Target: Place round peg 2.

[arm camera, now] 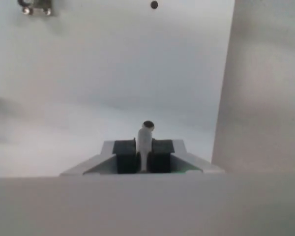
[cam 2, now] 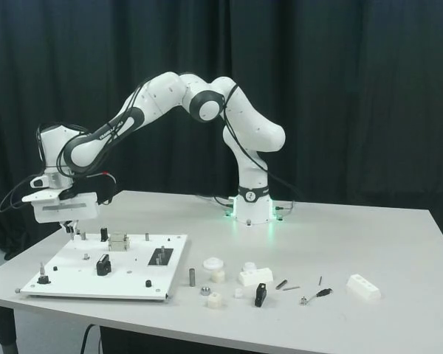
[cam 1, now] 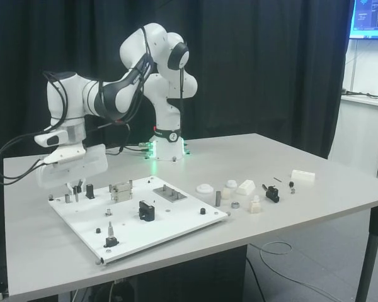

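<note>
Closest to the wrist camera: two black fingertip pads (arm camera: 124, 155) of the gripper (arm camera: 144, 158), clamped on a slim white round peg (arm camera: 146, 140). Peg held upright between the pads, long axis running straight down toward the white assembly board (arm camera: 103, 64), free tip just past the fingertips. Below the tip, only plain board surface; no socket visible directly under it. One small dark hole (arm camera: 154, 5) at the far edge of that view, well apart from the peg tip.

From the first room view: gripper (cam 1: 71, 183) low over the far left corner of the board (cam 1: 176, 220), just beside a black block (cam 1: 89, 190) and short upright pins. Contact between peg tip and board not discernible.

From the second room view: white arm (cam 2: 170, 96) stretched far out from its base, wrist over the board's back left corner. Loose white and black parts on the grey table (cam 2: 369, 236), well apart from the gripper.

Judgement: peg already vertical, so the coming move likely turns on sideways alignment over the target hole, then a straight descent along the peg's axis.
</note>
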### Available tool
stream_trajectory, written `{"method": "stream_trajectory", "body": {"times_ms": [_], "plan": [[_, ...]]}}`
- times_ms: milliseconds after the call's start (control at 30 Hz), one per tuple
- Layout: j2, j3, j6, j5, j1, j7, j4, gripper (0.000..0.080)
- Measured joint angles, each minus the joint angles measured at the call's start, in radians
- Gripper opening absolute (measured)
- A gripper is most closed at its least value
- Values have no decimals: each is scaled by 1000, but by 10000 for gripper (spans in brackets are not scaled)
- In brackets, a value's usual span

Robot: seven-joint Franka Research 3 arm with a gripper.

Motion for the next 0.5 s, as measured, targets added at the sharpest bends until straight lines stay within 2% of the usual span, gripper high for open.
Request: {"method": "stream_trajectory", "body": {"times_ms": [200,500], "plan": [[0,-29,-40,0,20,7,26,61],[0,-45,-49,0,33,10,36,61]]}}
